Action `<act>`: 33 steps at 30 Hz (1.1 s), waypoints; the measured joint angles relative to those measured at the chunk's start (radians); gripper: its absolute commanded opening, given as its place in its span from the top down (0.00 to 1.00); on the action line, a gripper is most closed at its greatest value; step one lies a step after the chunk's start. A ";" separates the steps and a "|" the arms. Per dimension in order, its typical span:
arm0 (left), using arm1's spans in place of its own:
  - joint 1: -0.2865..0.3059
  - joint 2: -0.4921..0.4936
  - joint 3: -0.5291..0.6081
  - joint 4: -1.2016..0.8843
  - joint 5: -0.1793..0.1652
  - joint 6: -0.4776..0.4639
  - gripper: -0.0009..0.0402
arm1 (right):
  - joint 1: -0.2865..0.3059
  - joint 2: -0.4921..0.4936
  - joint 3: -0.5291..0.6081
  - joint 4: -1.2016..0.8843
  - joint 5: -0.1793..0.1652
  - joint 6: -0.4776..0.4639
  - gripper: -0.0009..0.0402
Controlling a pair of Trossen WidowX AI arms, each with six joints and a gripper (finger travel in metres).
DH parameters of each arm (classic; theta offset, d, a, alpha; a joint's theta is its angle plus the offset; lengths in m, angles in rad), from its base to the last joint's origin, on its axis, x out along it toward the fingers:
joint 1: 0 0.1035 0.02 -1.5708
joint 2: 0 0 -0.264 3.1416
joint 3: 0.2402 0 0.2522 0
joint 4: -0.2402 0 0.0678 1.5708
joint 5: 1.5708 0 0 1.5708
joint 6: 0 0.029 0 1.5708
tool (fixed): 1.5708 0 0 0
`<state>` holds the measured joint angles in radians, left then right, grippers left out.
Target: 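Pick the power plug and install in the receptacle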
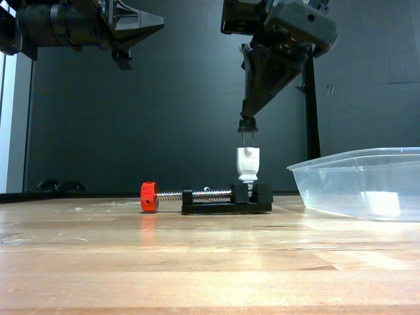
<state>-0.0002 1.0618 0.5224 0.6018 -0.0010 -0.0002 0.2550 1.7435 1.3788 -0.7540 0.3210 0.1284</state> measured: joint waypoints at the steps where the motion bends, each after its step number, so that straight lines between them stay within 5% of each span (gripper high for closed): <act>1: 0.000 0.000 0.000 0.000 0.000 0.000 0.98 | 0.000 0.000 -0.003 0.005 0.000 0.000 0.98; 33: 0.000 0.000 0.000 0.000 0.000 0.000 0.98 | 0.002 0.000 -0.054 0.064 0.001 -0.007 0.98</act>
<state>-0.0002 1.0618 0.5224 0.6018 -0.0006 -0.0002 0.2569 1.7435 1.3251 -0.6899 0.3222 0.1211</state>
